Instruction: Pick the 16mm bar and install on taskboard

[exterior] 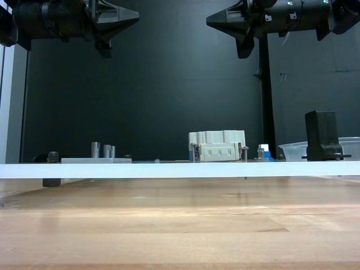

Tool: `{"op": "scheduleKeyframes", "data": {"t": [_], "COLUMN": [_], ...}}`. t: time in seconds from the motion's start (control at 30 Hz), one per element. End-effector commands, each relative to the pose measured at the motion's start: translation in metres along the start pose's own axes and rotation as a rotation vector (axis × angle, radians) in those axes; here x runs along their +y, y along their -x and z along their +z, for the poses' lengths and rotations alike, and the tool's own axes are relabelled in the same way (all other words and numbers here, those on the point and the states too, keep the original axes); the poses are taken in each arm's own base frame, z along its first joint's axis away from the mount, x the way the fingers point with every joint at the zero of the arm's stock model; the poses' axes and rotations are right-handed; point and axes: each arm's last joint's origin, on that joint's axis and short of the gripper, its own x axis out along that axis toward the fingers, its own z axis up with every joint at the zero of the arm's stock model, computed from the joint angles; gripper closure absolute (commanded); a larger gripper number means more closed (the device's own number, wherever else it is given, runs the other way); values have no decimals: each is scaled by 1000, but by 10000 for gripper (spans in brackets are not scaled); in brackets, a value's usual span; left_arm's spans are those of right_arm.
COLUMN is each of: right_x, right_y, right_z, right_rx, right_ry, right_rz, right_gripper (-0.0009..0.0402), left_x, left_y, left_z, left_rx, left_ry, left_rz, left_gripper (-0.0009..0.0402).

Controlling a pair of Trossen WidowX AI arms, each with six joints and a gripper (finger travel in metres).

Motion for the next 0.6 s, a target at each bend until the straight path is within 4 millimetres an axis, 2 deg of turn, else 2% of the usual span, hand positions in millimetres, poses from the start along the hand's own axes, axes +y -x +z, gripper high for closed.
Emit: {"op": "scheduleKeyframes", "data": {"t": [0.03,0.6], "right_x": [0,0], "right_y": [0,0], "right_z": [0,0], "right_rx": [0,0], "right_ry": [0,0], "right_rz": [1,1], "right_gripper": [393,393], "left_x": [0,0], "left_y": [0,0], "left_z": [0,0], "left_rx": [0,0], "left_ry": [0,0], "left_rz": [0,0], "left_gripper": [393,393]}}
